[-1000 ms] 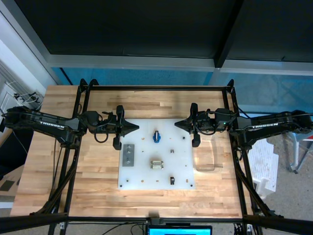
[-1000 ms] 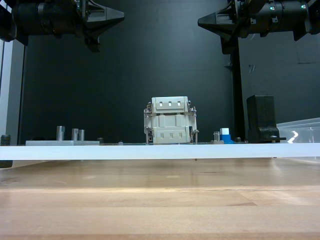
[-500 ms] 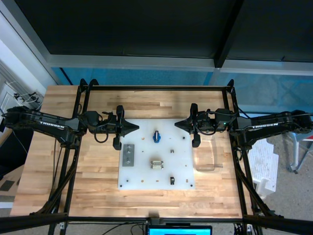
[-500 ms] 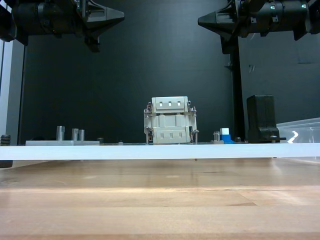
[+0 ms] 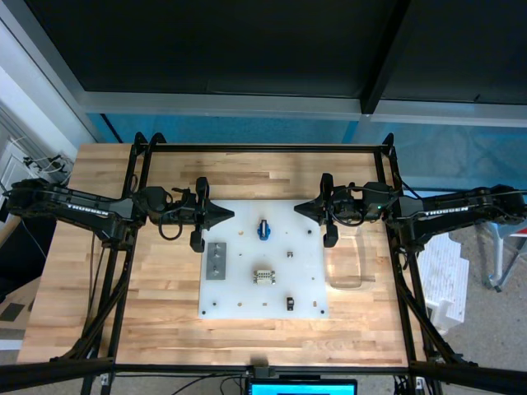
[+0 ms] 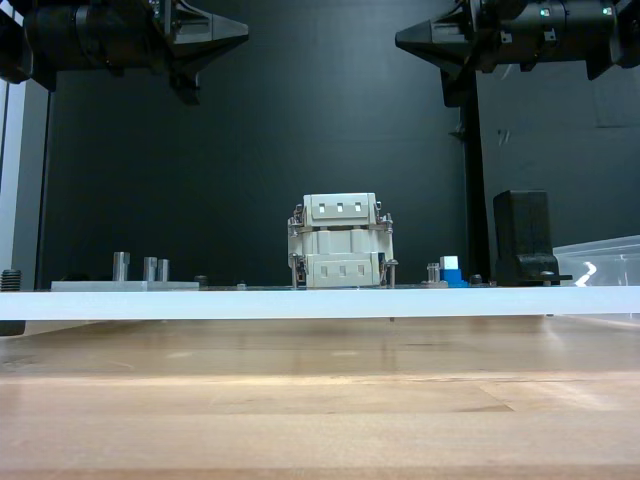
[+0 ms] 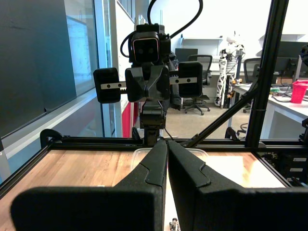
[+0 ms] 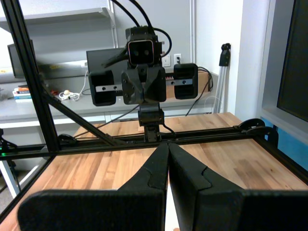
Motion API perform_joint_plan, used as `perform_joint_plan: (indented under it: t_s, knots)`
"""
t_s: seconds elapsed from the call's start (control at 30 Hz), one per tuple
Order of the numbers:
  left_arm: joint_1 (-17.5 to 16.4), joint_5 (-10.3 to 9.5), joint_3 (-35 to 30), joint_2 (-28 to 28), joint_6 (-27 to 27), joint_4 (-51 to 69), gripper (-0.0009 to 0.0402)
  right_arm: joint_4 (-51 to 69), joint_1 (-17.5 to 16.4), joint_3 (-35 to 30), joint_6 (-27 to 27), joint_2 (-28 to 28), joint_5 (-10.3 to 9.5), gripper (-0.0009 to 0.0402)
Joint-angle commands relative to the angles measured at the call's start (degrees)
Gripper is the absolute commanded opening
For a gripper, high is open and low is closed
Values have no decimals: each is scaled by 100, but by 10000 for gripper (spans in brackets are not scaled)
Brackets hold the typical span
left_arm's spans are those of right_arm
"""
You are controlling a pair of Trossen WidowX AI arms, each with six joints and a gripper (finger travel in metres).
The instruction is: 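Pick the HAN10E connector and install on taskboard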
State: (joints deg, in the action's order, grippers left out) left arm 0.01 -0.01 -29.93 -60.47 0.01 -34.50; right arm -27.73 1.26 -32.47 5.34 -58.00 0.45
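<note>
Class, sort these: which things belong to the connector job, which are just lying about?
Job: HAN10E connector, taskboard, left gripper raised near its far-left corner, right gripper raised near its far-right corner.
Lying about: clear tray, blue knob, grey block.

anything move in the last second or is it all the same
Nothing visibly changed. The left gripper hangs shut high over the far left part of the taskboard, the right gripper hangs shut high over its far right part, and the HAN10E connector sits on the board with neither gripper near it.
</note>
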Motion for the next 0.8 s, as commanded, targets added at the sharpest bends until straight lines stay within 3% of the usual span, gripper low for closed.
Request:
perform_joint_plan:
  t_s: [0.03, 0.8]
  knots:
    - [-2, 0, -2, -2, 0, -2, 1, 2, -2, -79, -4, -2, 4, 0]
    - [0, 0, -2, -2, 0, -2, 1, 48, -2, -76, -28, -2, 2, 0]
